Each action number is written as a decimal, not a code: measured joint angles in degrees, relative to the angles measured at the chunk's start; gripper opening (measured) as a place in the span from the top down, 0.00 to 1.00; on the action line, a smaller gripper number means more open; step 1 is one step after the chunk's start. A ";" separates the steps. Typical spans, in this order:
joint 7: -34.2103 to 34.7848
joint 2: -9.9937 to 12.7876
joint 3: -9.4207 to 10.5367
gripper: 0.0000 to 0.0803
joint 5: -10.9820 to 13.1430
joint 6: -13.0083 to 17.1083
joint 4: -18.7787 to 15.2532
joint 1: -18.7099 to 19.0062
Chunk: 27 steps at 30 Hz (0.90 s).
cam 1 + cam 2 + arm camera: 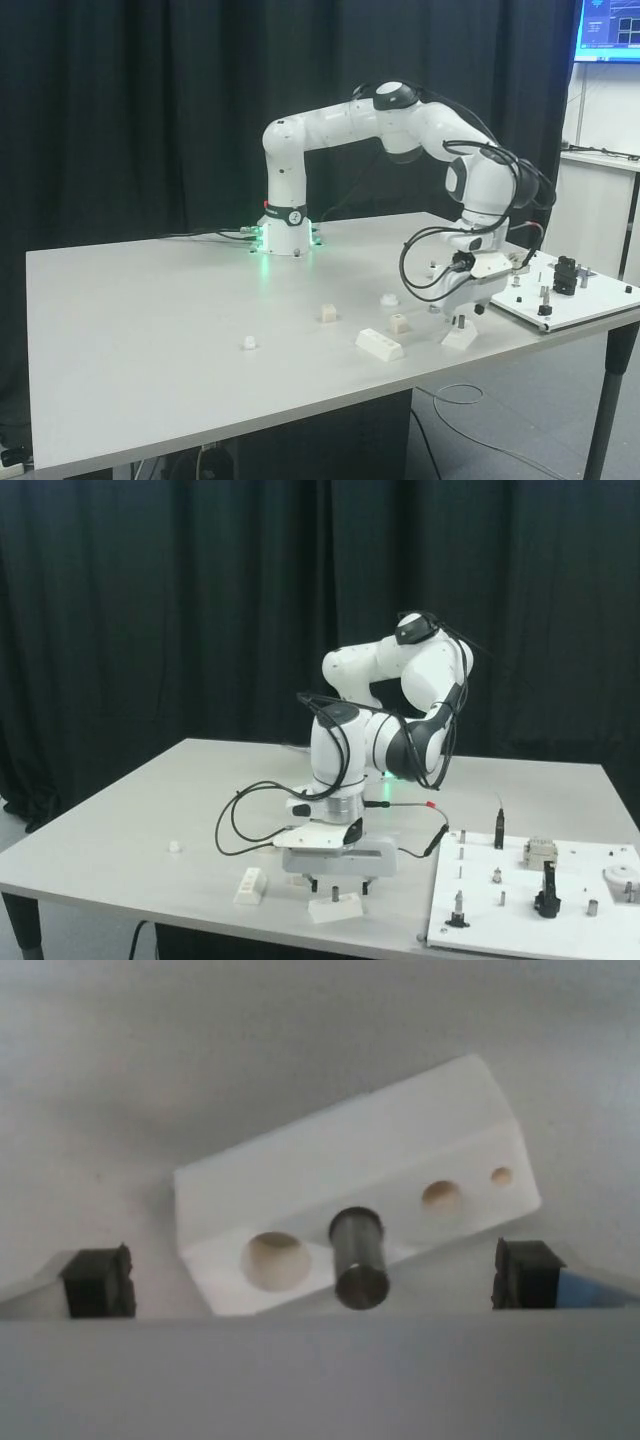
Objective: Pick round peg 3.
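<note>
The gripper (312,1282) hangs just above a white block (350,1170) near the table's (150,310) front edge, its fingers (98,1282) spread wide — well clear of the block's ends, touching nothing. The round peg (358,1258) stands upright in the block, in the hole beside the largest one — between the two pads, ungrasped.

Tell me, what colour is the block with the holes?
White. The block shows best in the wrist view, with the grey peg standing in it.

In the wrist view, the end effector's body hides the white block's (350,1200) near edge.
</note>
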 joint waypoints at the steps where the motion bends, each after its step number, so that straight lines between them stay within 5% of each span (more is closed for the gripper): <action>1: 0.00 0.00 0.04 0.00 0.00 0.07 0.00 -0.14; 5: 0.00 0.00 0.25 0.00 0.05 0.50 0.00 -0.72; 6: 0.00 0.00 0.33 0.17 0.06 0.69 0.00 -0.87; 12: 0.00 0.00 1.08 0.17 0.40 1.61 0.03 -1.78; 13: 0.03 0.00 1.23 0.41 0.52 1.68 0.05 -1.94; 21: 1.04 0.00 2.13 0.41 1.87 1.86 0.27 -2.60; 22: 1.27 0.00 2.15 0.84 1.96 1.86 0.32 -2.60; 27: 2.43 -0.06 2.18 0.84 2.18 1.51 0.88 -2.58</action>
